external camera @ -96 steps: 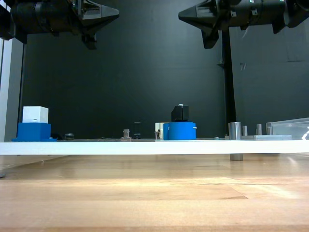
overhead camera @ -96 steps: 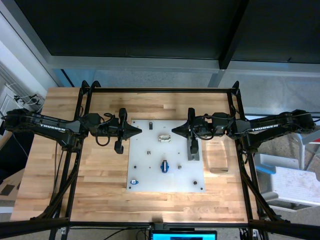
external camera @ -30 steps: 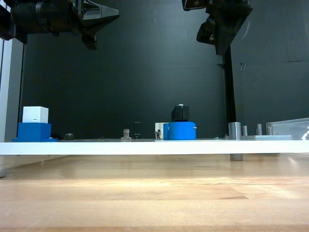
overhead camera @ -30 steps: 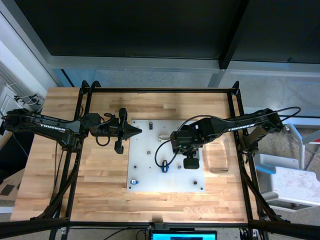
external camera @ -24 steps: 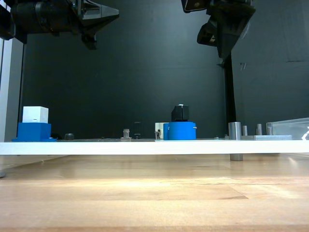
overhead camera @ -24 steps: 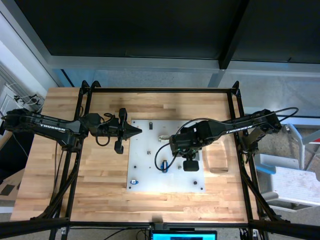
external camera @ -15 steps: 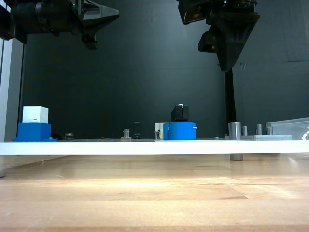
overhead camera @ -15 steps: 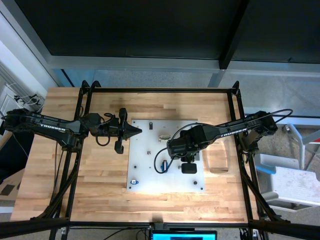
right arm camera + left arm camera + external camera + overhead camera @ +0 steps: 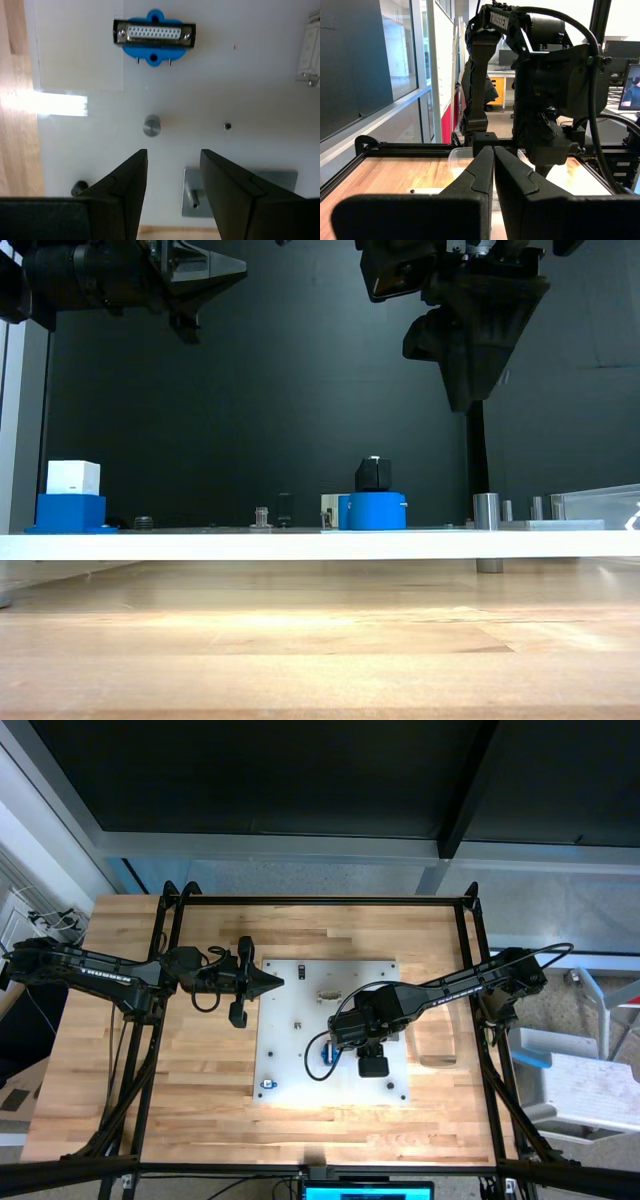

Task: Pick the 16mm cylinder and place it in the container

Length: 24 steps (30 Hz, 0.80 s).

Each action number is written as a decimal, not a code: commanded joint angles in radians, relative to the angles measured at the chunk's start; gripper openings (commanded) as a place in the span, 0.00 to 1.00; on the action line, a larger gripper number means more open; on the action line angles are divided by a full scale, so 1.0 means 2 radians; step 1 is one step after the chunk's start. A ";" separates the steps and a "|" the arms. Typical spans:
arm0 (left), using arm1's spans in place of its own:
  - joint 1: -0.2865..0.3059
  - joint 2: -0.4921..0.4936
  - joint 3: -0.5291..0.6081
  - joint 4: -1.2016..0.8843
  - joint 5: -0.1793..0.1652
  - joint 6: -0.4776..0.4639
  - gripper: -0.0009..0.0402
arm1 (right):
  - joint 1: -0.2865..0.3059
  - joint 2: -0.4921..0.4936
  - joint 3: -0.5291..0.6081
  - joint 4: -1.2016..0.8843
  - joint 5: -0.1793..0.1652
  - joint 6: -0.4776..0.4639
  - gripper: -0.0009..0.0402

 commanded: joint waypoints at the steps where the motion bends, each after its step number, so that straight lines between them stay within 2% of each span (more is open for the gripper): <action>1: 0.000 0.000 0.000 0.000 0.000 0.000 0.02 | 0.003 0.000 -0.008 0.003 0.005 0.002 0.40; 14: 0.000 0.000 0.000 -0.007 0.000 0.000 0.02 | 0.011 0.001 -0.030 0.014 0.006 0.023 0.42; 24: 0.000 0.000 0.000 -0.008 0.000 0.000 0.02 | 0.014 0.024 -0.034 0.038 0.005 0.026 0.42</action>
